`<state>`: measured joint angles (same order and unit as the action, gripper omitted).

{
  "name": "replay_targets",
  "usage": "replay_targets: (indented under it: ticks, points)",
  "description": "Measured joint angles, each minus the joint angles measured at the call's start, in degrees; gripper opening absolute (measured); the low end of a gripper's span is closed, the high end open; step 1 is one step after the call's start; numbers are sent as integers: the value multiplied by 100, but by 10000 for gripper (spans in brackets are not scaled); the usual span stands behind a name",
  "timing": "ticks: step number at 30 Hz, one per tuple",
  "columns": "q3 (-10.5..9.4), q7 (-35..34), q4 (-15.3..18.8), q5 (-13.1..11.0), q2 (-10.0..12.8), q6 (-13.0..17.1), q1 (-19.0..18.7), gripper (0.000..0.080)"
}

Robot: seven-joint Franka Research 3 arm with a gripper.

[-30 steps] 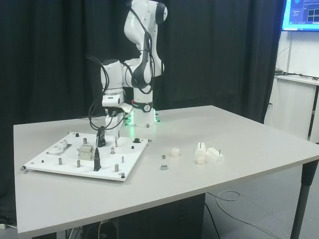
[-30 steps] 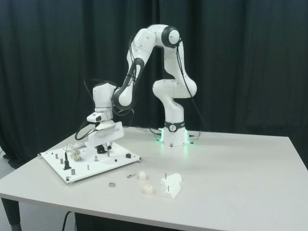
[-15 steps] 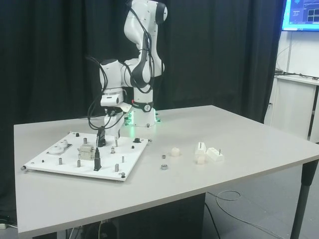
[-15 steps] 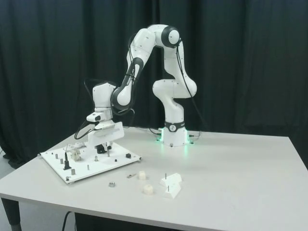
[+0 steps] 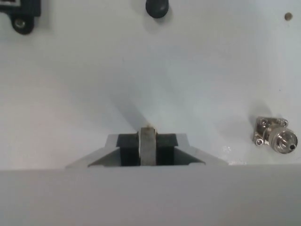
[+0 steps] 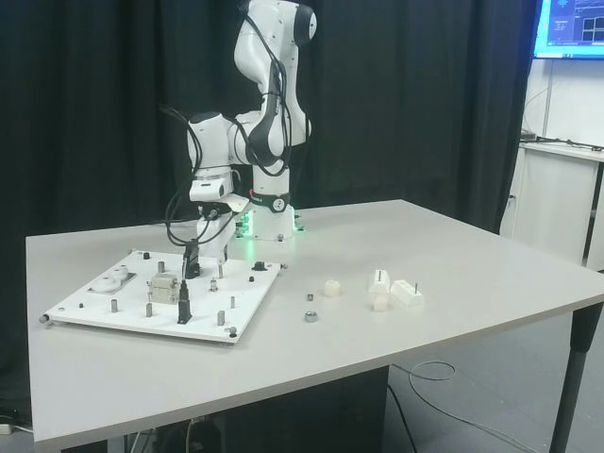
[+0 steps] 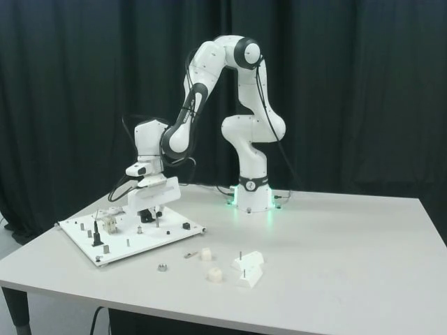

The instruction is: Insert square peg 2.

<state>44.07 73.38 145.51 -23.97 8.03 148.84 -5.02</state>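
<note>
The white arm (image 7: 209, 77) rises from its base, bends at a high elbow and reaches down toward the far side of the table, its wrist pointing straight down. The gripper (image 5: 147, 149) hangs low, its 2 black fingers (image 5: 127, 149) closed tight on a narrow grey piece between them.

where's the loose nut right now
In the first room view the nut lies on the grey table, just off the white board and near the small white block.
</note>
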Motion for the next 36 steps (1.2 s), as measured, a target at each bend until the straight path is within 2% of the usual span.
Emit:
replay_targets:
  ticks: [22, 36]
  points:
    - [-3, 238, 1, -23, -9, -18, -5, 70]
    - [12, 234, 13, -344, -9, -19, 36, 70]
